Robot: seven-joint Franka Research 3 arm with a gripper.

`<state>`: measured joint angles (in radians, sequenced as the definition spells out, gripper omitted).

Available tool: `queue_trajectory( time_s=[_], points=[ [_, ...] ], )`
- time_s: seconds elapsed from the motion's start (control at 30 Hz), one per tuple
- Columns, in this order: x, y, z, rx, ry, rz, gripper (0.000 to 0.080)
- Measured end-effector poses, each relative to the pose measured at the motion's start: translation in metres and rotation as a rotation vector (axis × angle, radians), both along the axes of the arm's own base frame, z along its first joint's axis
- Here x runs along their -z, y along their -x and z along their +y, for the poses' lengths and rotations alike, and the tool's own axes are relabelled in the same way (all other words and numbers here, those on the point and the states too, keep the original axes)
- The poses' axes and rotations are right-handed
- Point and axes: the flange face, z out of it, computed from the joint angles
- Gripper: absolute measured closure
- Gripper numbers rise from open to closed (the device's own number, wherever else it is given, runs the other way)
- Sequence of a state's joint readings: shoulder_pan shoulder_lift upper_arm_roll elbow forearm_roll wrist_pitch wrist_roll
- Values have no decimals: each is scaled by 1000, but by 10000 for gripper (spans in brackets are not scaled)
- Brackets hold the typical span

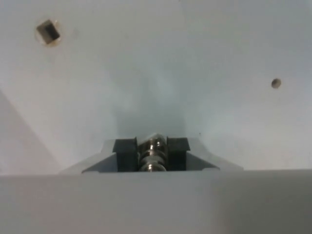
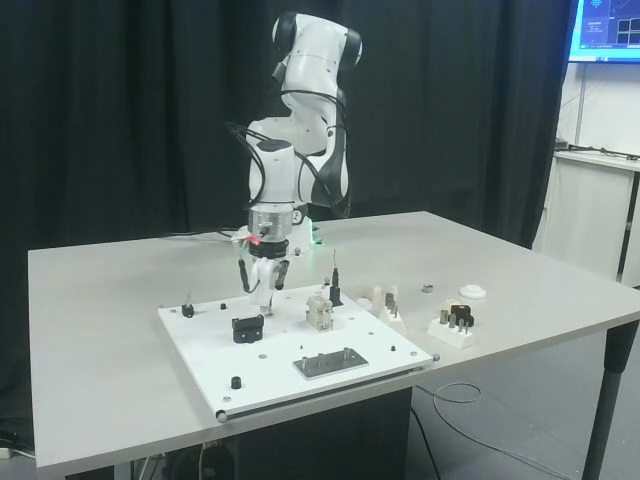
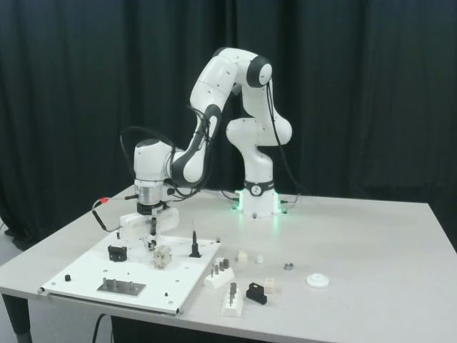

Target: Insert BNC.

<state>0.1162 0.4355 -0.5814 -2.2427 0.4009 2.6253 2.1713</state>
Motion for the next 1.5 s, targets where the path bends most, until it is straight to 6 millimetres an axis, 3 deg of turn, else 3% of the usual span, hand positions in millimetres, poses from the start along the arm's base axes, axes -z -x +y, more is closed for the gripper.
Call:
queue_trajectory(
  time_s=[0.83, 1.07, 1.5],
  points=[
    [1, 2, -1, 82, -12, -14, 679],
    [1, -2, 1, -116, 11, 13, 679],
    [0, -2, 0, -21, 9, 10, 679]
  ],
)
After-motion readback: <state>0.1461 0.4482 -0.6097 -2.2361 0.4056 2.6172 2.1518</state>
